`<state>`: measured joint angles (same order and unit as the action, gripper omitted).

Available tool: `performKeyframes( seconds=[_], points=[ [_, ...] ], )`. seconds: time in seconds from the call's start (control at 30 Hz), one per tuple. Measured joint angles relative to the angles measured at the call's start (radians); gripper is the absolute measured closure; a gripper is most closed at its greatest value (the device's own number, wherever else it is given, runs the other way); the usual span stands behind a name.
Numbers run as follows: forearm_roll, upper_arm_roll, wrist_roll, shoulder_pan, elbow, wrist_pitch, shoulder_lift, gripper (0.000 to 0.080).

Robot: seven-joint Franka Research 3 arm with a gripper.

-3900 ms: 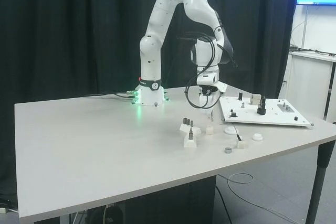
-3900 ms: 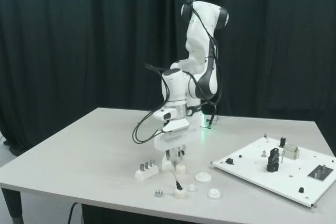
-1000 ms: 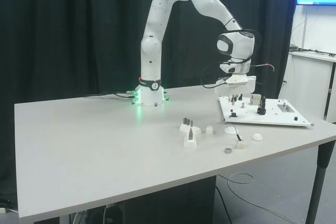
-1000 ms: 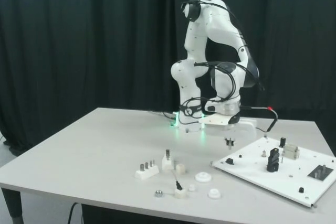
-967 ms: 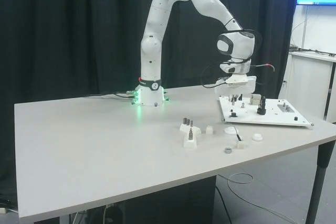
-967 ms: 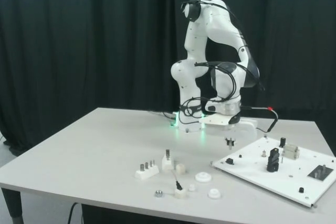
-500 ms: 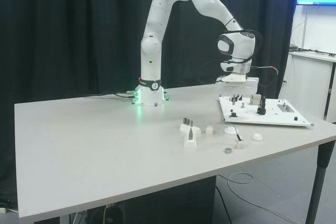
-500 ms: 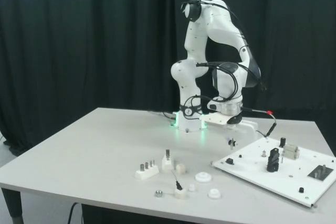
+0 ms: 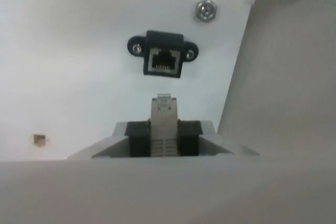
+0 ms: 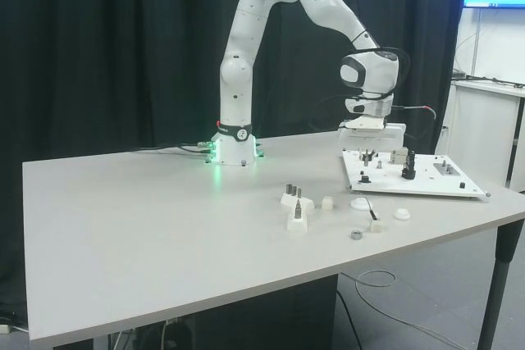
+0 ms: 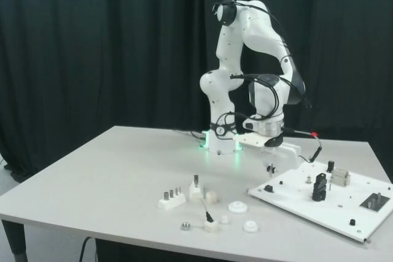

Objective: Insert Ethernet.

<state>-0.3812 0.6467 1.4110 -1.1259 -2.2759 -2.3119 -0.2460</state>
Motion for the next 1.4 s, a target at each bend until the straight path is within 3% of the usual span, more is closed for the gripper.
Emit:
performKeyframes(
  seconds=[0.8,1.4],
  points=[
    [0.011,0.000,-0.054,0.001,-0.003,-0.052,-0.044,0.0698],
    [-0.025,-0.012,-0.054,0.005,-0.004,-0.065,-0.064,0.0698]
  ],
)
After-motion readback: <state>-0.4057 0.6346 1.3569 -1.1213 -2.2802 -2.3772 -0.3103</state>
